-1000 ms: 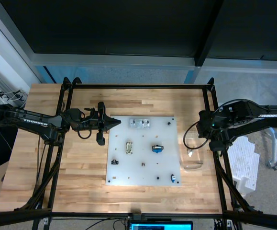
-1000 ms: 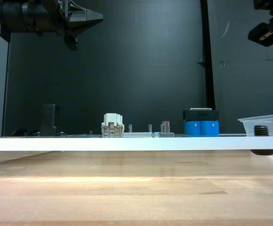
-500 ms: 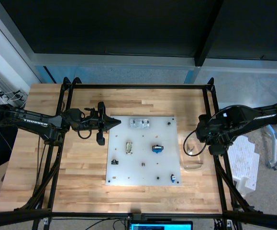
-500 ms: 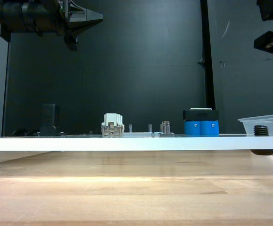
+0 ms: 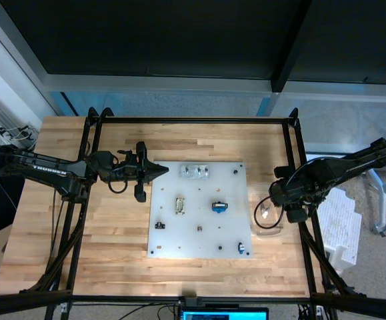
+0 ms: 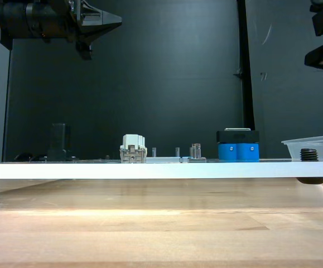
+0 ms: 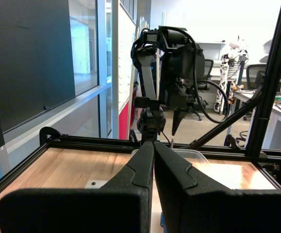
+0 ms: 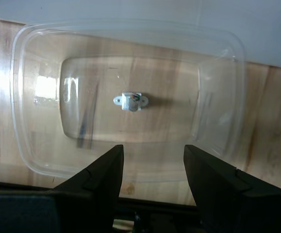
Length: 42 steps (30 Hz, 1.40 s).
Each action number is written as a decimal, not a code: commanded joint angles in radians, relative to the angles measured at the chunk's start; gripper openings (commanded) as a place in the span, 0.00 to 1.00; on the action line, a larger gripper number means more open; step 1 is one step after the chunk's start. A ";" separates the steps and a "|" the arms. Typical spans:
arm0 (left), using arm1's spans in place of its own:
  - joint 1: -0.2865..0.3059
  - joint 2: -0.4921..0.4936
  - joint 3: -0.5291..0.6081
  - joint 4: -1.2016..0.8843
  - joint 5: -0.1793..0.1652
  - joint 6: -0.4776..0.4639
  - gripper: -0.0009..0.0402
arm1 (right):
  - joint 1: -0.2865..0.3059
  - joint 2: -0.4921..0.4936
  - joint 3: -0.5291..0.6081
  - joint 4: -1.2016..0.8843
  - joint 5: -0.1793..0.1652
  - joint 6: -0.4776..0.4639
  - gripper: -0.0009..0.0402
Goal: Pick the RJ45 connector and install on taskboard
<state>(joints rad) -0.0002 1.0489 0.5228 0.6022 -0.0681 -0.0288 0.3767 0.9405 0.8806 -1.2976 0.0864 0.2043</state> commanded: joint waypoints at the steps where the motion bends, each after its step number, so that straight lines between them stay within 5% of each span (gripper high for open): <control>1: 0.000 0.000 0.000 0.000 0.000 0.000 0.02 | 0.006 0.000 -0.029 0.042 -0.001 0.002 0.46; 42: 0.000 0.000 0.000 0.000 0.000 0.000 0.02 | 0.019 0.096 -0.185 0.268 -0.008 0.024 0.46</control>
<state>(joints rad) -0.0002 1.0489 0.5224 0.6022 -0.0681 -0.0288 0.3958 1.0325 0.6956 -1.0294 0.0776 0.2276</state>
